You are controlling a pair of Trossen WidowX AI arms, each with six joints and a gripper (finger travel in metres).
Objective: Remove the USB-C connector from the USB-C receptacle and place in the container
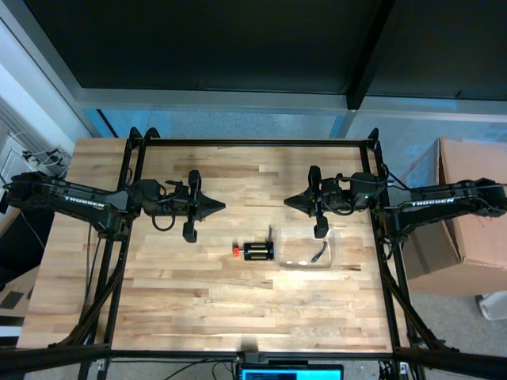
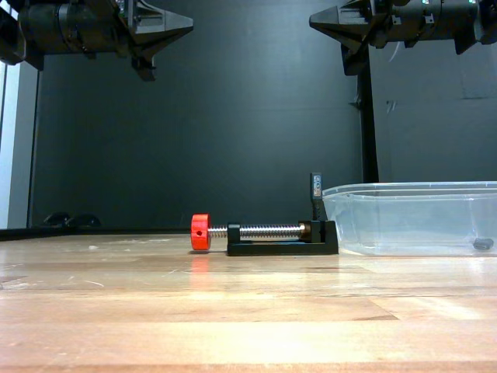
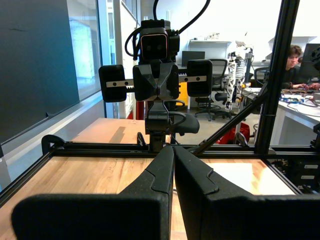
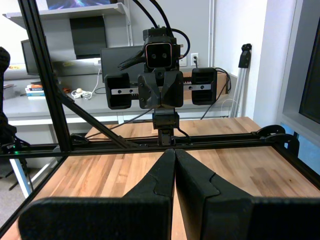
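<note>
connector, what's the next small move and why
Probably none: I would leave both arms parked. The connector seems to lie loose in the container, clear of the receptacle in the vise. The left gripper and right gripper hang high above the table, shut and empty.

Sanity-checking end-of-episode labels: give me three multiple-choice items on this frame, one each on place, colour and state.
1. Where does the USB-C connector lie?
A. in the clear container
B. plugged upright in the receptacle
C. on the bare wood

2. What colour is the clamp's knob?
A. blue
B. red
C. yellow

3. How are the left gripper and right gripper?
A. both open
B. one open
C. both shut, raised above the table

Key: 1A, a small dark piece rests on the container's floor. 2B, it is red in the high and low views. 3C, the fingers meet in both wrist views.
</note>
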